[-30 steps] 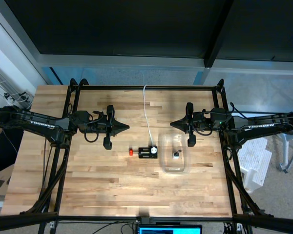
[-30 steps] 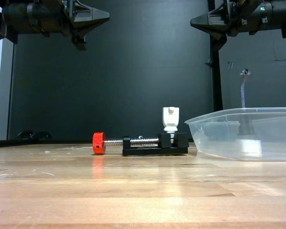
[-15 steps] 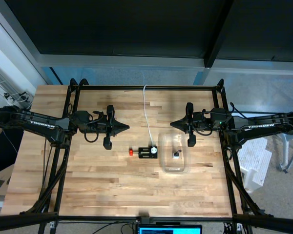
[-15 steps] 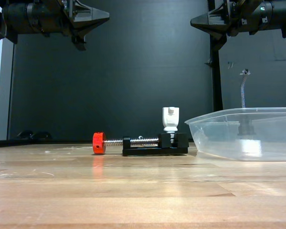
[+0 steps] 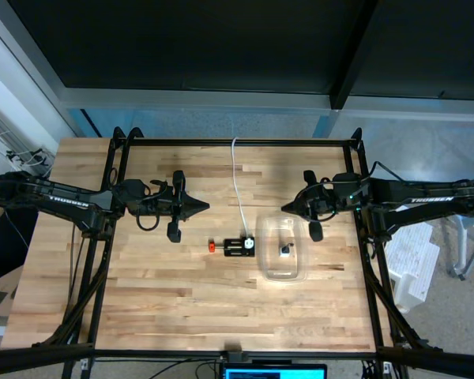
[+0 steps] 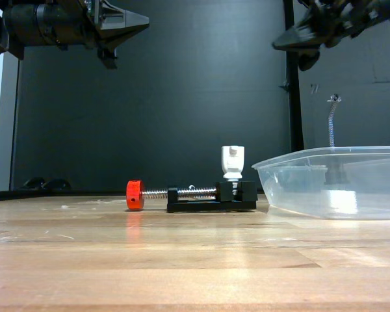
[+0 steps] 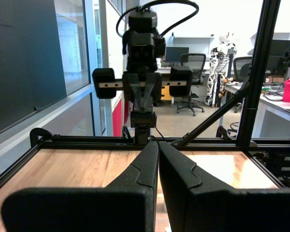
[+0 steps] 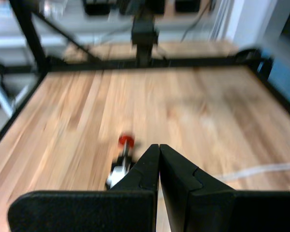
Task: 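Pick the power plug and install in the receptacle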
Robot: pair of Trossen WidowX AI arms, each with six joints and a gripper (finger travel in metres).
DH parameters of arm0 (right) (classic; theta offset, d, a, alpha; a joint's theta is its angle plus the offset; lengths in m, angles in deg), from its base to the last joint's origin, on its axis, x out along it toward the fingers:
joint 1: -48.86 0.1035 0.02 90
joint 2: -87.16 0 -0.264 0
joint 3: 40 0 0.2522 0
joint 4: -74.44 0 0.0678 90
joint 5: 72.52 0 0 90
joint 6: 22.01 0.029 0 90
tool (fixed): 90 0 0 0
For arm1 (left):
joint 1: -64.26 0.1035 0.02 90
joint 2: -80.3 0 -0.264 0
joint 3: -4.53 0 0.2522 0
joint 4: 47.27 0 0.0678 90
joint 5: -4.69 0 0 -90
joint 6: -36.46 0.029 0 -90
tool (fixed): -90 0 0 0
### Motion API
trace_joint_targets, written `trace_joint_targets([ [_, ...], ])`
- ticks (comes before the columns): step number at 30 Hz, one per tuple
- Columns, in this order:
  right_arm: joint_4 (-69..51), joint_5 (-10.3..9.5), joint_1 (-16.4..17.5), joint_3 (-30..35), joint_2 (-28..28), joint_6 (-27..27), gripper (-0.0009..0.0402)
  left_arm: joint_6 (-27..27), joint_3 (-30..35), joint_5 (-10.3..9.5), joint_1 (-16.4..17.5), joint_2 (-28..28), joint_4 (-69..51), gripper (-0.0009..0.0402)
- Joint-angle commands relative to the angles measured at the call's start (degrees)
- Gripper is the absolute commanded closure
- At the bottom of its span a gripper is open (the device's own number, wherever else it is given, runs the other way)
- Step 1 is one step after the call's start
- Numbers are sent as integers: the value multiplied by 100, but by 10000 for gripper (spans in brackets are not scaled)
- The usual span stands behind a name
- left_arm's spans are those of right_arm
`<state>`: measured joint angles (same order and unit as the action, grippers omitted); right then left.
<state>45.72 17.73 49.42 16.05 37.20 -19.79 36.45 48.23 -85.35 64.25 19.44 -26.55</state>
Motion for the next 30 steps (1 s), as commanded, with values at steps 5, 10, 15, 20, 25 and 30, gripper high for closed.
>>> trace_joint_targets([
  [5,-2210,24,262,717,-70,319,393,0,2,0,0,0,2,393],
  [10,-3250,22,498,1014,-232,356,393,0,2,0,0,0,2,393],
  [15,-3740,33,708,1154,-549,398,377,0,2,0,0,0,2,393],
  [20,-3851,175,968,1147,-949,505,336,0,2,0,0,0,2,393],
  [25,-3827,461,1233,1143,-1349,669,275,0,2,0,0,0,2,393],
  [30,-3744,531,1327,1130,-1681,841,214,0,2,0,0,0,2,393],
])
